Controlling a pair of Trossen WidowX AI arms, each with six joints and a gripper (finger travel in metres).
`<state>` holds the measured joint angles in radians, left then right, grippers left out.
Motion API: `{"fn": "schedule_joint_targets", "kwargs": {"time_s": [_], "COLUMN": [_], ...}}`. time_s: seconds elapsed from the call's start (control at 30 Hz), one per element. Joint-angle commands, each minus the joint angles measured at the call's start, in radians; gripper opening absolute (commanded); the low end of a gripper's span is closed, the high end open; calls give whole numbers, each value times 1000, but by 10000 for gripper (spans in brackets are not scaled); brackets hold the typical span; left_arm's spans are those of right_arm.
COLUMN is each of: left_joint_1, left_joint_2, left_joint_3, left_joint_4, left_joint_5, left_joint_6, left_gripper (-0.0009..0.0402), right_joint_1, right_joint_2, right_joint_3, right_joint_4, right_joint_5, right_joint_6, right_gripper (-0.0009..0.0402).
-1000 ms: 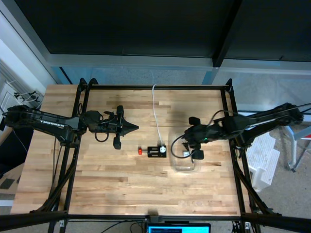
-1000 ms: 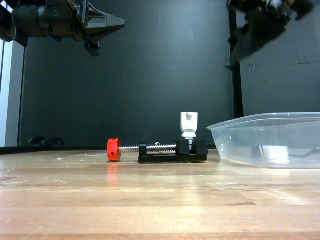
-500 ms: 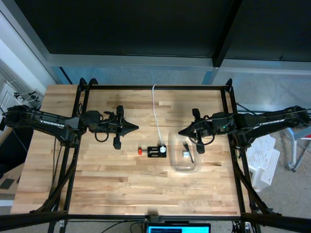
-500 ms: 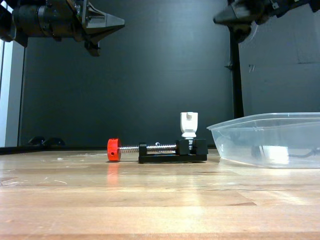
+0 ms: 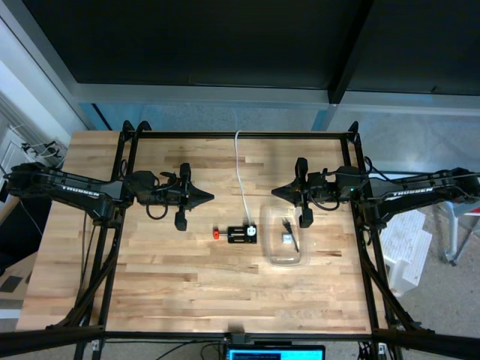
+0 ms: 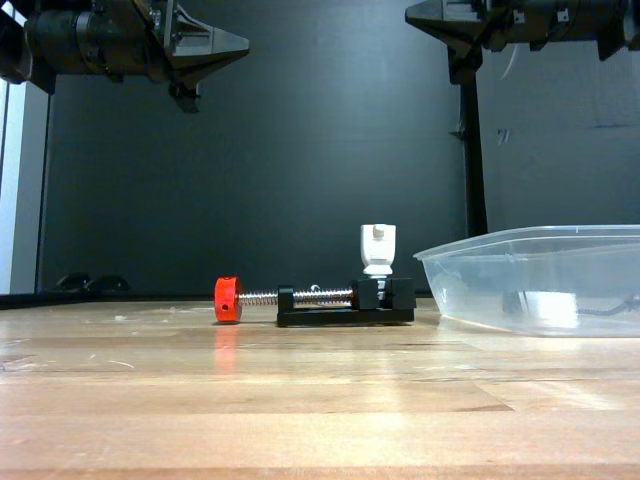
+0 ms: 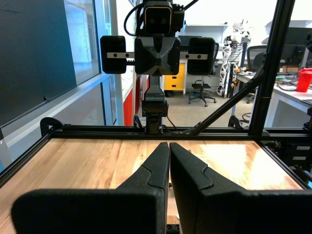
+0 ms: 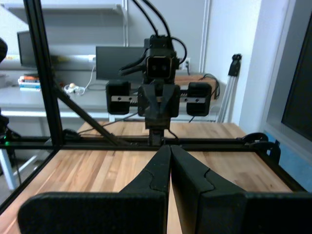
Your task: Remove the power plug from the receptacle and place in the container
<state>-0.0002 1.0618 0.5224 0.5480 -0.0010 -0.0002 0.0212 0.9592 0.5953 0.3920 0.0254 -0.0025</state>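
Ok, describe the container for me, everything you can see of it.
The container is a clear plastic rectangular tub with rounded corners, open-topped, upright on the wooden table right of the vise, apart from it. Inside lie the power plug and a small white cube. The right gripper hangs high by its far edge, jaws shut; the left gripper is parked off left, jaws shut. Neither touches it.

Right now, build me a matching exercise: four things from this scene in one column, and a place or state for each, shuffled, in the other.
1. power plug
2. receptacle
3. left gripper
4. right gripper

A. clamped in the black vise
B. shut, raised right of the white cable
C. lying in the container
D. shut, raised left of the white cable

Pairs: 1-C, 2-A, 3-D, 4-B
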Motion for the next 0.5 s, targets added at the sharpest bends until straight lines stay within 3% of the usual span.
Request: {"fn": "schedule_joint_targets", "kwargs": {"time_s": [0.03,0.5], "left_joint_1": [0,0], "left_joint_2": [0,0], "left_joint_3": [0,0], "left_joint_4": [0,0], "left_joint_5": [0,0], "left_joint_6": [0,0], "left_gripper": [0,0], "right_joint_1": [-9,-37], "right_joint_2": [10,26], "right_joint_3": [-15,-84], "right_joint_4": [36,94], "right_joint_5": [-2,-4], "right_joint_6": [1,2], "right_gripper": [0,0]}}
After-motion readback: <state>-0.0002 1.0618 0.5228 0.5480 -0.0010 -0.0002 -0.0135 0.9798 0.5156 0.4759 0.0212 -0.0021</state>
